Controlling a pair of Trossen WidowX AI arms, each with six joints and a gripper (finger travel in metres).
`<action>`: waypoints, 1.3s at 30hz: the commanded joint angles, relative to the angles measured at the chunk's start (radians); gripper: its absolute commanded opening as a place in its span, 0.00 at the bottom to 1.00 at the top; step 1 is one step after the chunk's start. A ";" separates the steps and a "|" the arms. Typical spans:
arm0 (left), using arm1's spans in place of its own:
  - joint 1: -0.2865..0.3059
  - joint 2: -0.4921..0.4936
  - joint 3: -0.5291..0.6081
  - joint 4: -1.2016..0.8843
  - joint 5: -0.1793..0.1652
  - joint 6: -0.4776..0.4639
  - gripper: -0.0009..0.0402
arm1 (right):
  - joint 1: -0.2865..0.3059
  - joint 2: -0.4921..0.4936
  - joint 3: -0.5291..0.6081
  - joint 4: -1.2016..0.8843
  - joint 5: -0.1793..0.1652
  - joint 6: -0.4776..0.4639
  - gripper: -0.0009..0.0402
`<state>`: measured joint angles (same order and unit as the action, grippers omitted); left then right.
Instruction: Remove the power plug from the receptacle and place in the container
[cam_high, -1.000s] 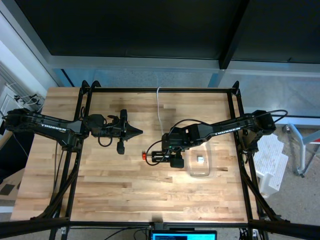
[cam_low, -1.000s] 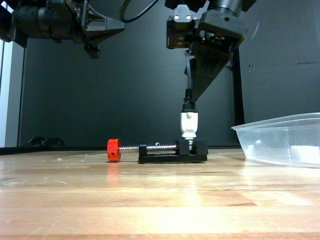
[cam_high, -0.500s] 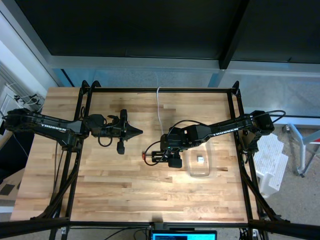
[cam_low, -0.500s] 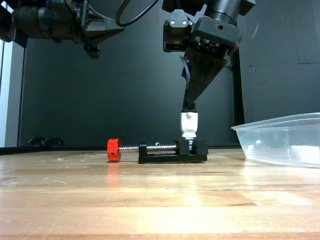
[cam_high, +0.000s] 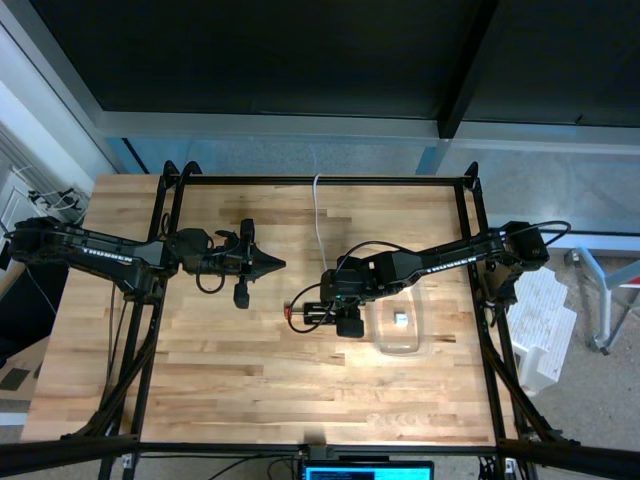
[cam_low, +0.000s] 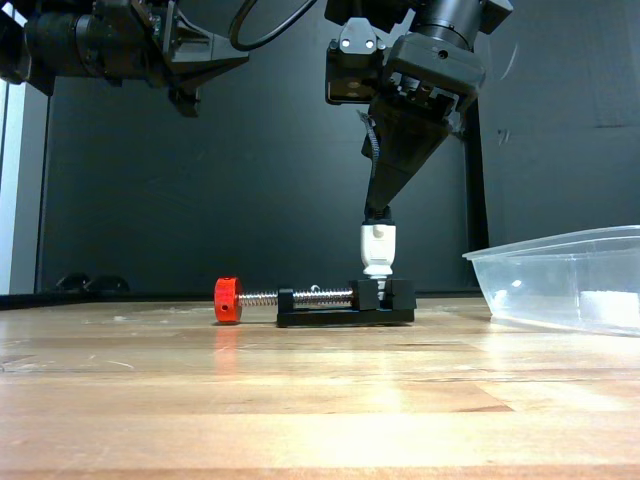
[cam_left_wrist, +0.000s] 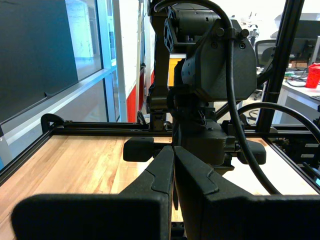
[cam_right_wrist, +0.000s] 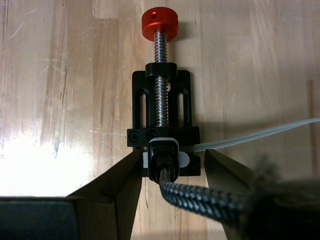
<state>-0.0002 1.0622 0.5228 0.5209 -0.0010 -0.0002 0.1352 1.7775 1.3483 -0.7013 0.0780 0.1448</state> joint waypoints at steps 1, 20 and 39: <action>0.000 0.000 0.000 0.000 0.000 0.000 0.02 | 0.000 -0.001 -0.002 0.002 0.000 0.000 0.38; 0.000 0.000 0.000 0.000 0.000 0.000 0.02 | 0.002 -0.001 -0.003 0.003 0.000 0.005 0.02; 0.000 0.000 0.000 0.000 0.000 0.000 0.02 | 0.002 -0.005 0.042 -0.049 0.000 0.004 0.02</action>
